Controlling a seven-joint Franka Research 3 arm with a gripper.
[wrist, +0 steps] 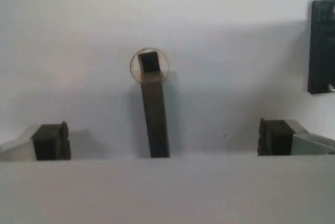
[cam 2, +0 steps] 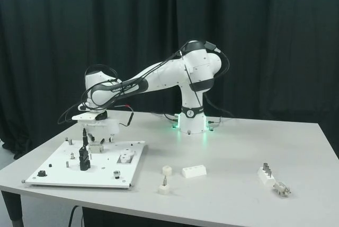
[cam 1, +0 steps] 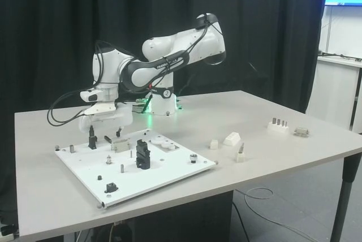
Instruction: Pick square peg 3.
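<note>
Your gripper (wrist: 162,140) is wide open and holds nothing. Its two black fingertips (wrist: 51,141) stand far apart, one on each side of the square peg (wrist: 155,111).

The peg stands upright on the white board (cam 1: 164,168), near the board's far left corner as the first room view shows it. In the wrist view the peg sits between the fingertips, a little nearer to one of them than the other. I cannot tell if the tips are low enough to grab it yet.

Here is what could go wrong. If you close now, the nearer fingertip may reach the peg first and push it sideways, so it tips or jams in its hole. If the gripper is too high, the tips may only pinch the very top, and the peg could slip out when you lift. If you pull up crooked, the peg may stick.

Watch the black block (wrist: 322,46) near the peg too. A sideways move could bump it.
</note>
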